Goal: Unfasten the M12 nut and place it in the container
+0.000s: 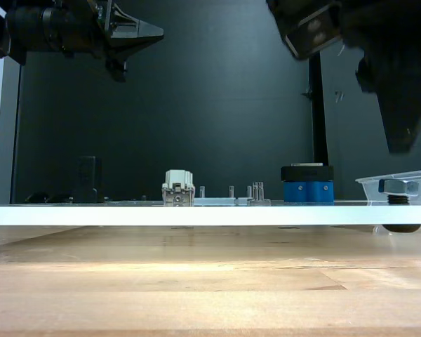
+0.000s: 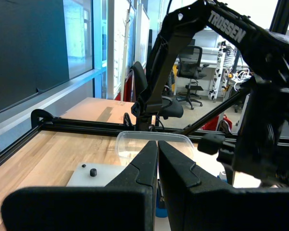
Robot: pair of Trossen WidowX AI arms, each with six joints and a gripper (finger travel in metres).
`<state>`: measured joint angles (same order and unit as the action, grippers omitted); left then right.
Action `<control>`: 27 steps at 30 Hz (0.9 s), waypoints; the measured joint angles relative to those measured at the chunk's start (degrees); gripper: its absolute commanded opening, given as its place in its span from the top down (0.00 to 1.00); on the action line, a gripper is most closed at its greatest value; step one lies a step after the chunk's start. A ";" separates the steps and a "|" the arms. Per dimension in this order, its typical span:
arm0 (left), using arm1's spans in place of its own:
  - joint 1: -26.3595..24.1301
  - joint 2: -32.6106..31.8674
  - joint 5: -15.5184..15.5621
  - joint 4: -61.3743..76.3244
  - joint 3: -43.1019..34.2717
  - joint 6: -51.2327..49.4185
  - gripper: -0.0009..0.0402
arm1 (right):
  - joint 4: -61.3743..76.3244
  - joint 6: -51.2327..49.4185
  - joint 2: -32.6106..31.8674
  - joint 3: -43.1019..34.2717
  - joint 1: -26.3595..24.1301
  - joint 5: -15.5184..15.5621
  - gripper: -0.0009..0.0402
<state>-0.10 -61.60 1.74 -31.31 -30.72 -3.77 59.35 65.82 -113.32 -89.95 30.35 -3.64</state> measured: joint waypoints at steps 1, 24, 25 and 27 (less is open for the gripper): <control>0.00 0.02 0.00 0.00 0.00 0.02 0.98 | -0.07 0.11 -0.37 0.04 -0.13 0.09 0.38; 0.00 0.02 0.00 -0.04 0.00 0.00 0.98 | -3.06 0.24 -4.07 1.20 -0.48 0.22 0.72; 0.00 0.00 -0.02 -0.04 0.02 0.00 0.98 | -3.08 0.11 -4.07 1.20 -0.48 0.24 0.75; 0.00 0.00 0.00 -0.04 0.02 0.02 0.98 | -3.06 -0.24 -4.04 1.20 -0.48 0.37 0.80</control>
<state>-0.10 -61.60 1.74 -31.35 -30.70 -3.75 56.29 65.58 -117.36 -88.75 29.87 -3.27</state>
